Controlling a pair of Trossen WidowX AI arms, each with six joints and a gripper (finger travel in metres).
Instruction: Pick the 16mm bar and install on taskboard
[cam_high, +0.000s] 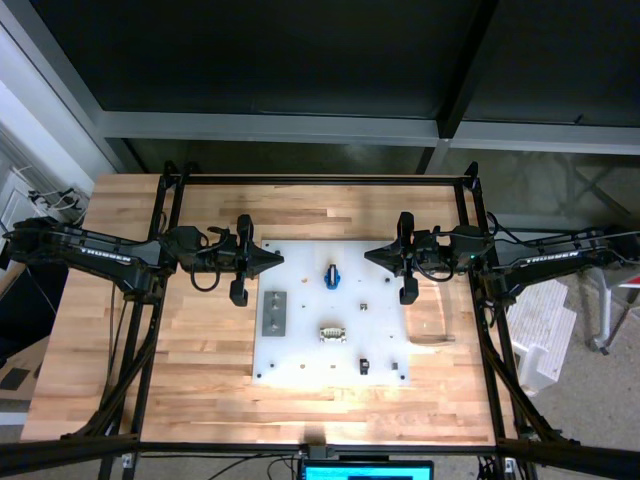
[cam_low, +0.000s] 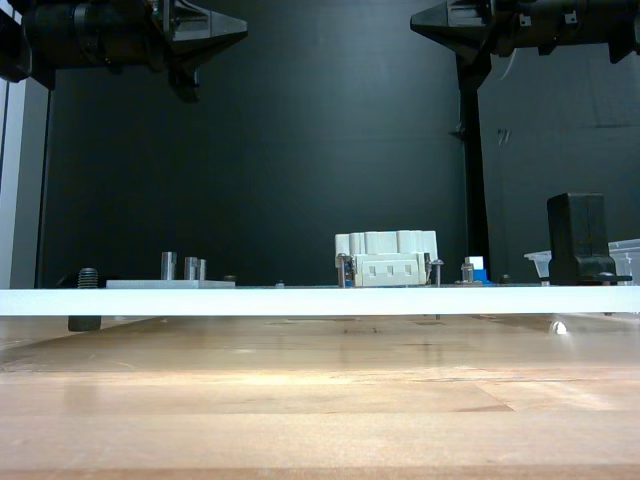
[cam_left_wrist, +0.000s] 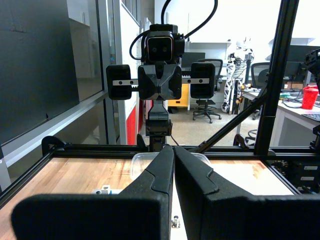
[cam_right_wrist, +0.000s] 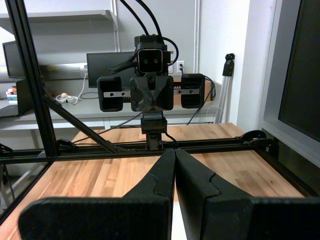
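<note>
The white taskboard (cam_high: 300, 355) lies in the middle of the wooden table. At its left sits a grey block (cam_high: 274, 312) with short metal bars (cam_low: 168, 266) standing upright in it; which one is the 16mm bar I cannot tell. My left gripper (cam_high: 278, 256) hangs high over the board's far left corner, shut and holding nothing (cam_left_wrist: 173, 148). Facing it from over the far right part of the board is my right gripper (cam_high: 368, 256), also shut and holding nothing (cam_right_wrist: 175, 150). Both are well above the board in the low view (cam_low: 243, 35) (cam_low: 415, 20).
On the board are a blue part (cam_high: 332, 274), a white connector (cam_low: 386, 260) and a black block (cam_low: 577, 238). A clear tray (cam_high: 432, 322) lies on the table just right of the board. A black frame (cam_high: 160, 300) surrounds the table.
</note>
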